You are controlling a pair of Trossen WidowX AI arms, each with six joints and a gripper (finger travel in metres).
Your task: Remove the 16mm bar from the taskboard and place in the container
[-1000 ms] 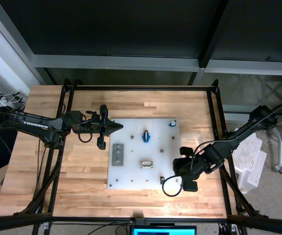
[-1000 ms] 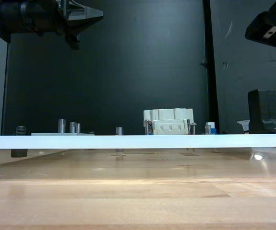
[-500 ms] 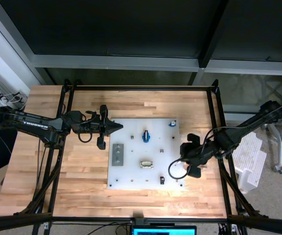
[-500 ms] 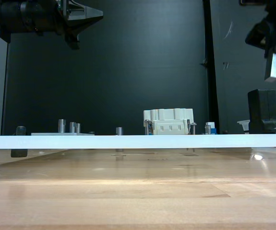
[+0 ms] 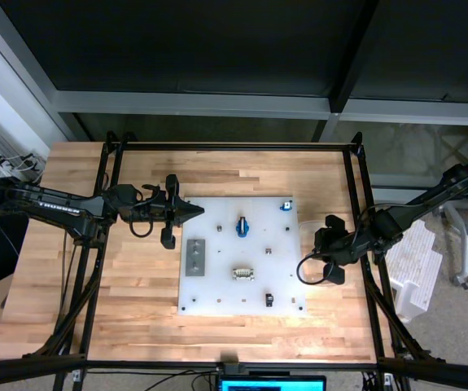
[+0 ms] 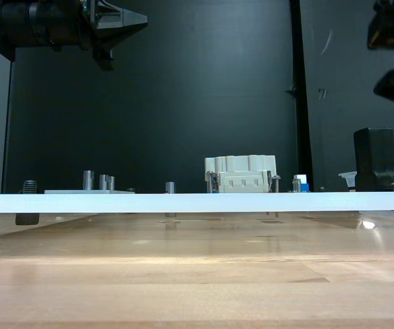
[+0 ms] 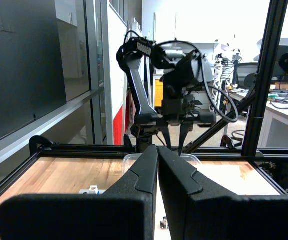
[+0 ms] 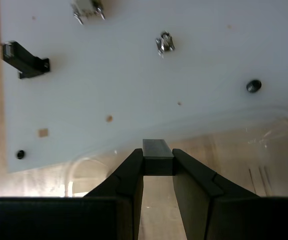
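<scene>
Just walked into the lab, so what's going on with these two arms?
The right end effector grips the 16mm bar in the air just off the right edge of the taskboard, about over the container, not yet released. The left end effector hangs shut above the board's far left corner.

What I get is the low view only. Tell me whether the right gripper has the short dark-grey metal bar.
Observer: It does. In the right wrist view, the right gripper is shut on the short dark-grey metal bar.
Operator: Give me its position against the container.
Observer: From above, it hangs past the right edge of the square white plastic taskboard, over the small clear plastic container.
Operator: Report the left gripper.
Observer: The left gripper is shut. In the high view, it is parked at the board's far left corner.
</scene>
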